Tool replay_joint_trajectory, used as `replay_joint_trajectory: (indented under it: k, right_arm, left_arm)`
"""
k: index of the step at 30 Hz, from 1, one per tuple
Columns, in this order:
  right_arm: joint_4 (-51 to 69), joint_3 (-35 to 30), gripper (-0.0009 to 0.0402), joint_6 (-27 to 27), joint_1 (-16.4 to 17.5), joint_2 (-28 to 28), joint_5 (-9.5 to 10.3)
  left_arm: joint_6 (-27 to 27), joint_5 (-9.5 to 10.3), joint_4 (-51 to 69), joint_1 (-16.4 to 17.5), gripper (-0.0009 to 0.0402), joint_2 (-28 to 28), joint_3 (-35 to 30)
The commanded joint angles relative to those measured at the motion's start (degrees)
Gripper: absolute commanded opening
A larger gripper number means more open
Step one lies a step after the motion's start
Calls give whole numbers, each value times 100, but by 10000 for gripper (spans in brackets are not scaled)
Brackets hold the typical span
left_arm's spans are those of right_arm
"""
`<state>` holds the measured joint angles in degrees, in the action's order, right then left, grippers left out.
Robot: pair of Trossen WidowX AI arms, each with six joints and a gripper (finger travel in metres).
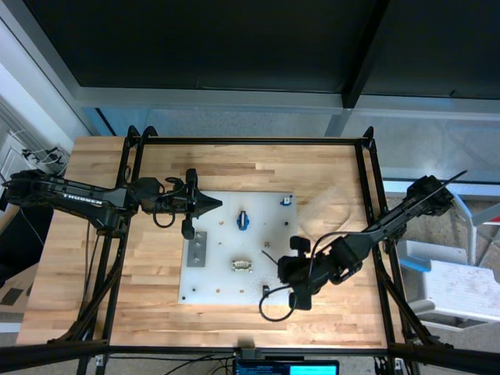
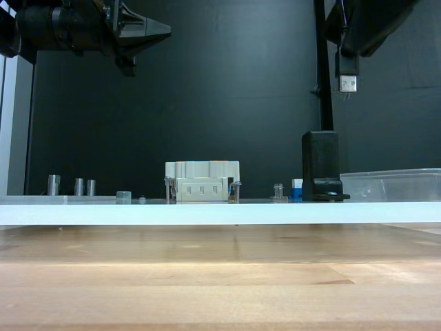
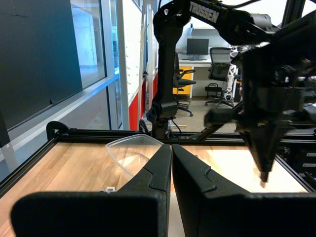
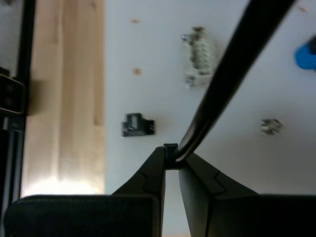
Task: Remove the USB connector from the USB hub and place in the container
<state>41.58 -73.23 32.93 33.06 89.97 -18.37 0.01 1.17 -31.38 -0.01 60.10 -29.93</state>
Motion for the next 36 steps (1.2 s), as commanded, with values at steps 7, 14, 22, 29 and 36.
replay_joint_trajectory:
  k: [7,14,22,29,36]
  right_arm:
    - [682,313,0,63,-271,-697,15]
    - [715,990,0,138,-466,-1451,17]
    - [1102,1497,0,269,-702,-2181,42]
    - [1410,1910,0,509,-977,-2763,50]
    - [1556,2190,0,1001,-1294,-3130,205]
  left_arm:
    - [2,0,0,0,1,0,-2]
    - [2,-2,0,0,1,0,-2]
    - [2,0,0,0,1,0,-2]
    - [2,0,0,0,1,2,-2]
    - [0,-2,0,0,1,0,-2]
